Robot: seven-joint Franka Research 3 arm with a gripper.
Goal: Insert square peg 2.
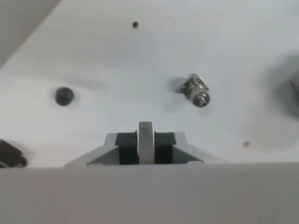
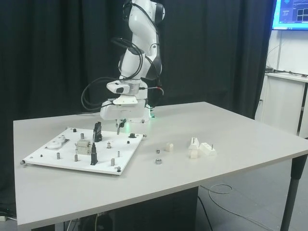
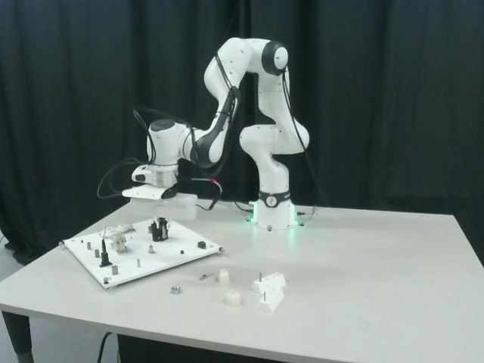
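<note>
The fingers [image 1: 145,148] are clenched on the grey square peg [image 1: 145,137], held upright above the white board [image 2: 126,155] near its rear edge, on the worktop [image 2: 240,144]

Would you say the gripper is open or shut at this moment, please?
Shut: in the wrist view the gripper has both black pads pressed against a narrow grey peg above the white board.

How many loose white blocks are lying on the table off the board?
4. One block lies nearest the white board; two small ones sit close together beyond it; the largest, with a thin pin, lies farthest out. Others could be hidden.
</note>
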